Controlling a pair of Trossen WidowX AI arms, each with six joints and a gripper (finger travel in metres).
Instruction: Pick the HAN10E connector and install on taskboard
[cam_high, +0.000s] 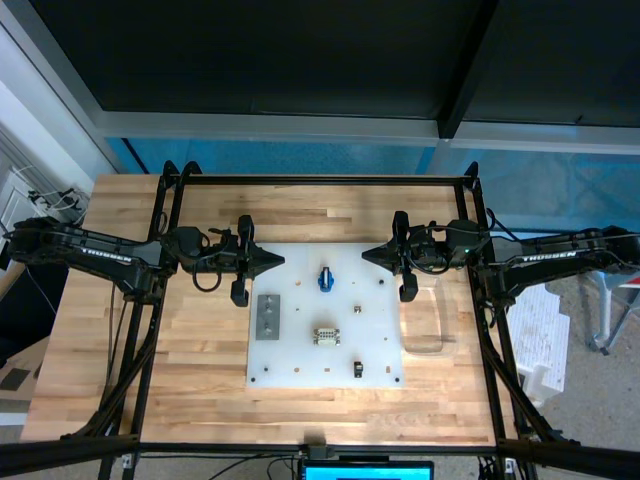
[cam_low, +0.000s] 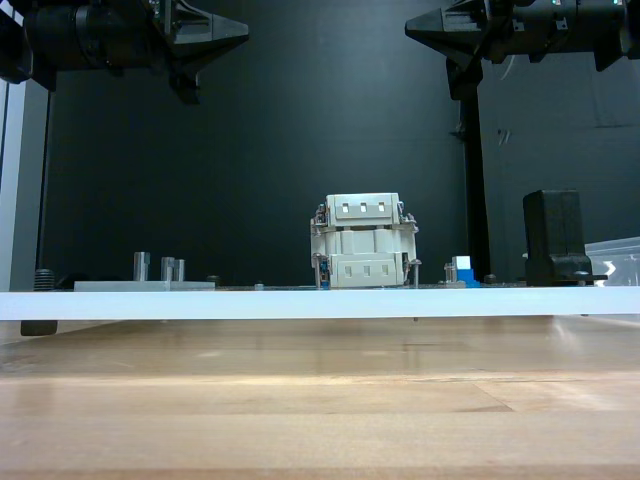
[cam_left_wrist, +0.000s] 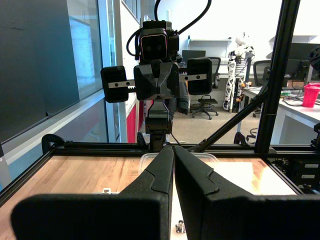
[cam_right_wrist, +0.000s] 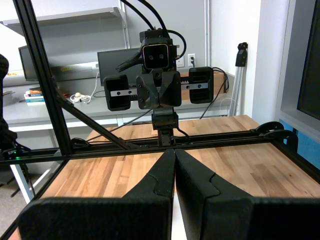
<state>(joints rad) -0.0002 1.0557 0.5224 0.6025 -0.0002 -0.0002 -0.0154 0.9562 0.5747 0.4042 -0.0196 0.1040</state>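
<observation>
1. The HAN10E connector (cam_high: 326, 338) is a small beige-grey block standing upright near the middle of the taskboard (cam_high: 300, 375), between the grey metal block (cam_high: 269, 315) and the small black part (cam_high: 359, 369). In the low view it shows two stacked tiers with thin metal clips at the sides.
2. The taskboard is a white square plate lying flat on the table, with a blue knob (cam_high: 326, 279) on its far half.
3. Nothing grips the connector. The left gripper (cam_high: 280, 260) and right gripper (cam_high: 366, 254) hang high over the board's far corners, with fingers pressed together.
</observation>
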